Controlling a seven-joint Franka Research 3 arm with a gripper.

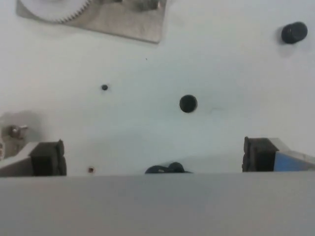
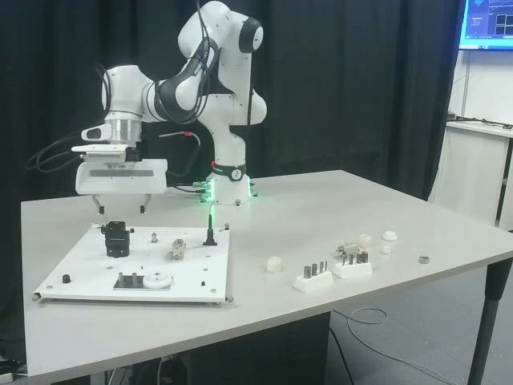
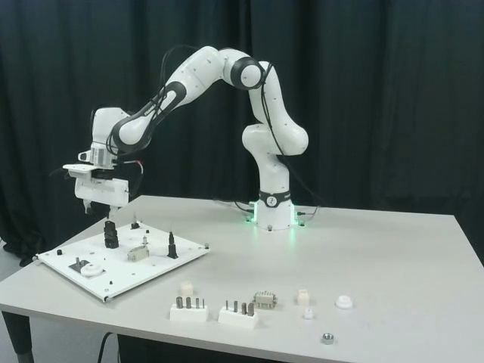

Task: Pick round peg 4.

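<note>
While hanging over the far left of the white board [image 2: 192, 277], in the left half of the first room view, holding the hand [image 2: 122, 210] empty, with the fingers [image 1: 47, 158] spread wide apart. Hovering just above a black block [image 2: 117, 238], not touching it. Looking down, in the wrist view, on bare board with a black round spot [image 1: 188, 103] showing between the fingers and a white gear [image 1: 54, 12] lying on a grey plate [image 1: 133, 24]. Hanging well apart from the pegs [image 2: 314, 269], standing upright in a white holder [image 2: 313, 282] on the tabletop [image 2: 401, 216], off the board, at lower centre-right of the first room view. Sitting just beside a second holder [image 2: 353, 270] with more pegs. Not being able to tell which of them is round peg 4.
</note>
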